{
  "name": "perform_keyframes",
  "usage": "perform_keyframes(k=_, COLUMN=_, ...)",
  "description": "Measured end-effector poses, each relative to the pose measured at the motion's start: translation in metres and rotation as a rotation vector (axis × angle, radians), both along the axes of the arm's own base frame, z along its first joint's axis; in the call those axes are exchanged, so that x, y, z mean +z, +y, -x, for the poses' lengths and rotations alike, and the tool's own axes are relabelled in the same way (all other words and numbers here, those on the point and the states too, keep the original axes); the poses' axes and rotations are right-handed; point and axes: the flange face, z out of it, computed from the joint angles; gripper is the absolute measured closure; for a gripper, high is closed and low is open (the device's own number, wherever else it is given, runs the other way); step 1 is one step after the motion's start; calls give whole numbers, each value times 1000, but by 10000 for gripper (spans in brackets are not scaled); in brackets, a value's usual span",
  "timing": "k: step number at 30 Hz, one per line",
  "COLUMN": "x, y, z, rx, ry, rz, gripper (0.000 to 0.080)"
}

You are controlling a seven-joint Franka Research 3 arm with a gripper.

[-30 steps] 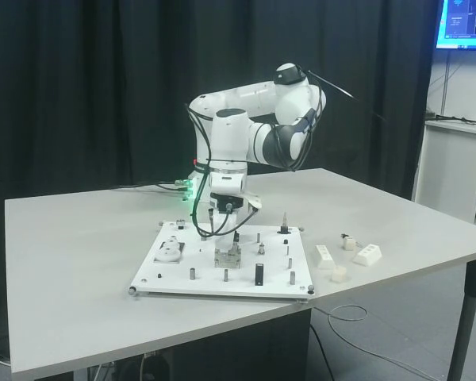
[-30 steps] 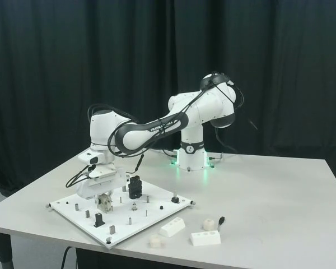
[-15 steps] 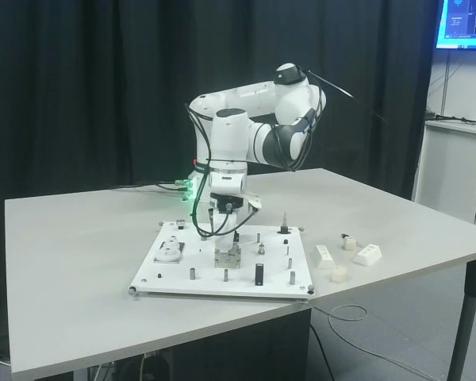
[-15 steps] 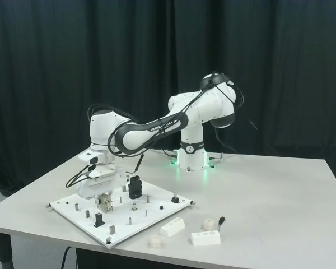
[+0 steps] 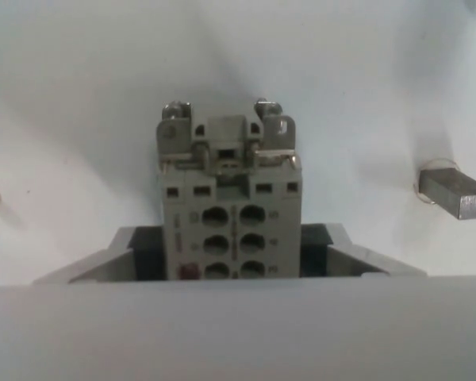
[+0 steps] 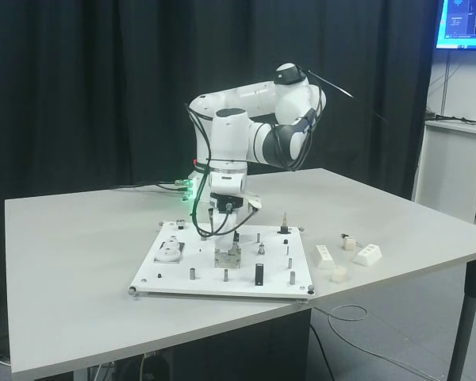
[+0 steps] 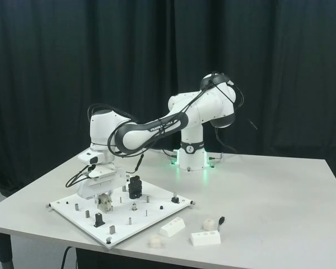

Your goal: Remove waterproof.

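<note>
Wrist view, waterproof connector point(image 5: 230, 213) between jaws

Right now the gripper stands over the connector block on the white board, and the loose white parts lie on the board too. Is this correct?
Not quite. The gripper does stand over the connector block on the white board, but the loose white parts lie on the grey table beside the board, as the first room view shows.

First room view: off the table point(image 6: 79, 262) front corner, mid distance, facing the arm point(image 6: 250, 131) and white board point(image 6: 174, 274). Second room view: opposite side, similar range, arm base behind the board. Both share arm, board, table. Wrist view: close, looking down on the connector block point(image 5: 228, 208).
</note>
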Motion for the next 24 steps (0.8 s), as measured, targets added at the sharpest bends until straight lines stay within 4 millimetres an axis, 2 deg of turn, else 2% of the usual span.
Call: perform_keyframes(k=24, x=5, y=0, z=0, rx=-11, ry=3, rz=-3, gripper=486)
